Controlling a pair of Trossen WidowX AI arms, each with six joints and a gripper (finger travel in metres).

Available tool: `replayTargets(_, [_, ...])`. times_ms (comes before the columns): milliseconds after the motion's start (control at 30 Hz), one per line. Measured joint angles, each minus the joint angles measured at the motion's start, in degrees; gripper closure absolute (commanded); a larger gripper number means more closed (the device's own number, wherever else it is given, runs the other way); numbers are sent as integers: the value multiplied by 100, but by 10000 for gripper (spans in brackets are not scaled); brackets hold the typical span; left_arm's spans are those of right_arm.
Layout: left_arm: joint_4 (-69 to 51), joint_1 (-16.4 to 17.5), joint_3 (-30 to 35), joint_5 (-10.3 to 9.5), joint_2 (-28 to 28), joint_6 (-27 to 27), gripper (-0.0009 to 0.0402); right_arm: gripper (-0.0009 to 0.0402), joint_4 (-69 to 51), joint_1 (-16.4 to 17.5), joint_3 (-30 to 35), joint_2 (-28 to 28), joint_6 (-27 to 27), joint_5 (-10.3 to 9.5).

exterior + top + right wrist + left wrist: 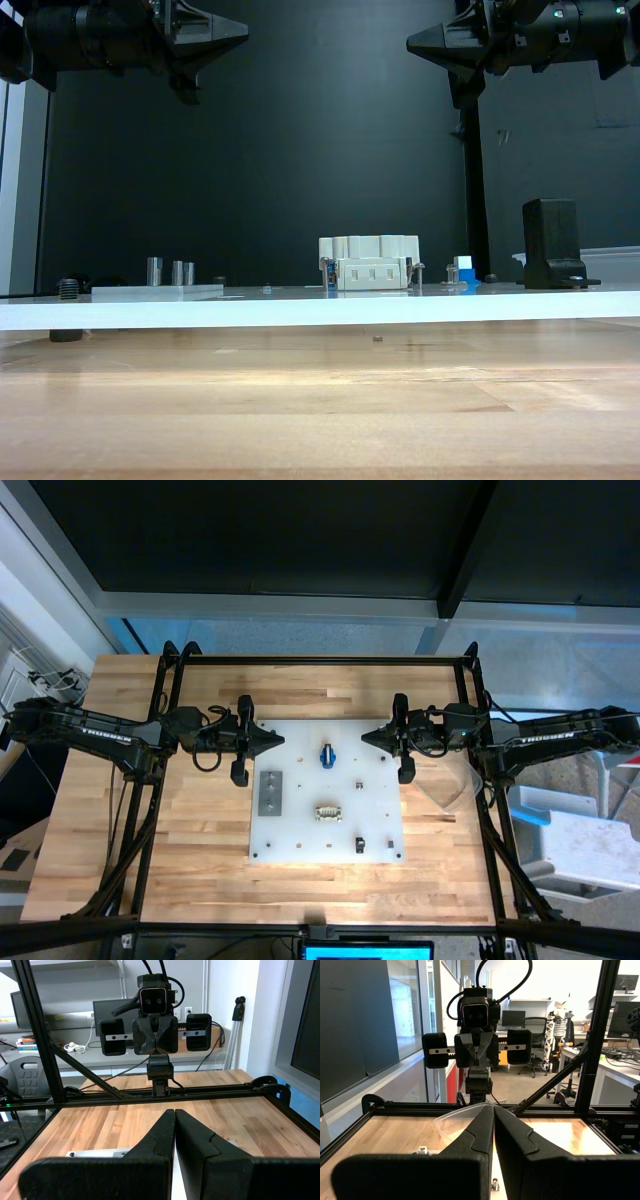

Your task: Pick the 16mm bar from the taskboard and place it in the container

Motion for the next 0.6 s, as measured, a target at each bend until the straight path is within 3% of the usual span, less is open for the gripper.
replayTargets(500, [2, 0, 0, 0, -2, 0, 393, 393, -24, 0, 46, 0, 144, -2])
replayTargets(600, [2, 0, 0, 0, -2, 0, 393, 393, -466, 2, 227, 0, 164, 0])
